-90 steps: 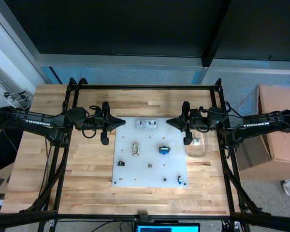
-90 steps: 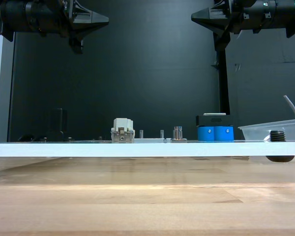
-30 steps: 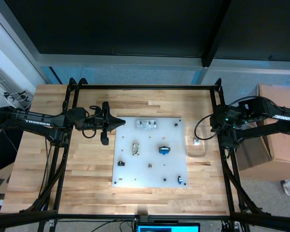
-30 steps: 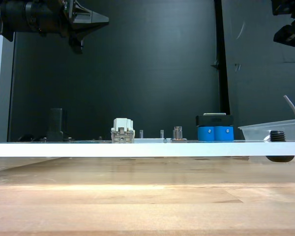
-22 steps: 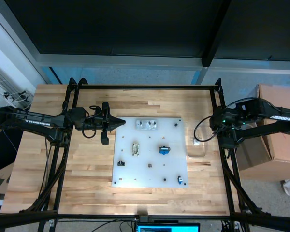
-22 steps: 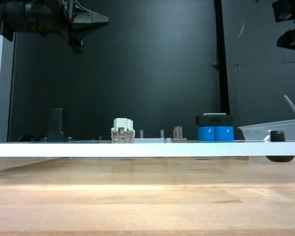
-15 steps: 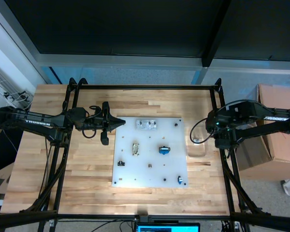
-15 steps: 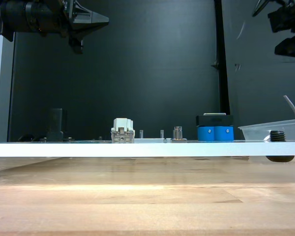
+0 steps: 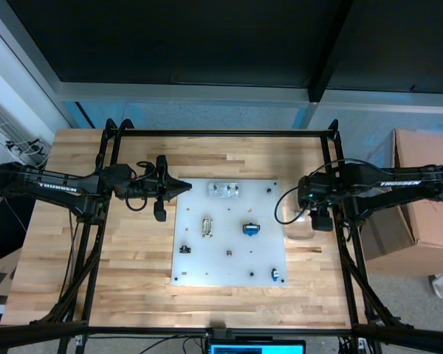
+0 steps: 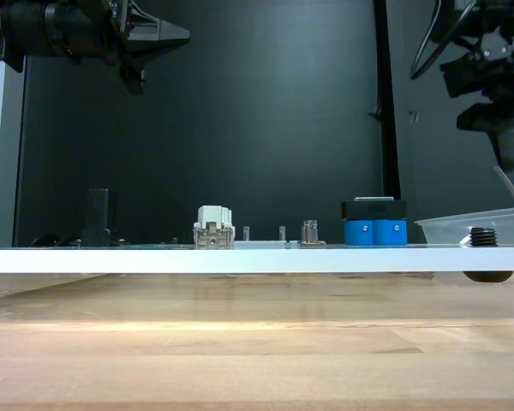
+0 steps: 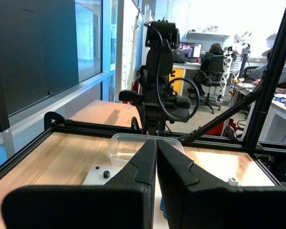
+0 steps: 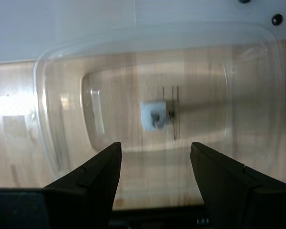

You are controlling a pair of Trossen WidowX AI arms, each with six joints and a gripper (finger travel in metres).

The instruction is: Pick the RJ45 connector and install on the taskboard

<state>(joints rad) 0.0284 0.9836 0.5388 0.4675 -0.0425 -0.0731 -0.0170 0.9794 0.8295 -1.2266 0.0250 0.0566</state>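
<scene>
As right hand [image 12: 155, 147] overhangs tray's [image 12: 38, 90] pale RJ45 connector [image 12: 155, 115] | left hand [image 11: 156, 143] aloft

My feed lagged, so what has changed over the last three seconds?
The right gripper left the taskboard's right edge, drew back, then turned downward; it now hangs open above the clear tray. The RJ45 connector stayed lying free in the tray. The left gripper stayed shut, high over the taskboard's left edge.

Left arm [image 9: 59, 184] held level and high at left, left gripper [image 9: 186, 187] pointing right with fingers pressed together; right arm [image 9: 387, 182] reaching left, wrist bent, right gripper [image 12: 155, 148] pointing straight down, fingers spread.
</scene>
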